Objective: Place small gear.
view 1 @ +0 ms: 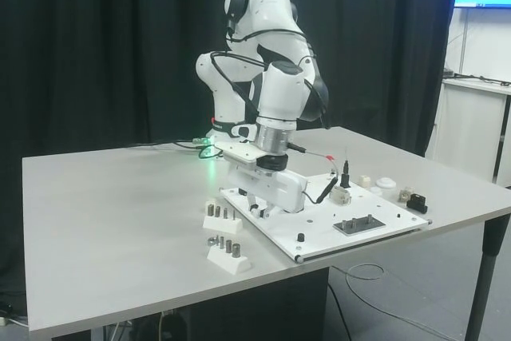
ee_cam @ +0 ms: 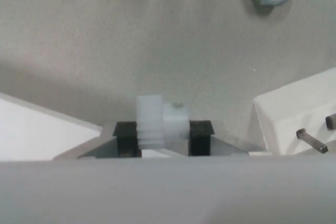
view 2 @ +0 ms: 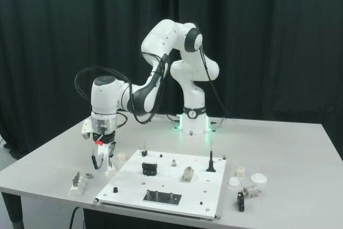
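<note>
Grey counter lies below; small gear, judged light, stiff and slippery, is pinched across its teeth by black fingers.

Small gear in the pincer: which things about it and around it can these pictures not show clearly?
- Small gear: wrist view, lower half hidden behind the grey housing; teeth blurred.
- Pincer: second room view, the gear is too small to see.
- First room view: the arm's hand hides the pincer.
- White block: wrist view, cut by the edge.
</note>
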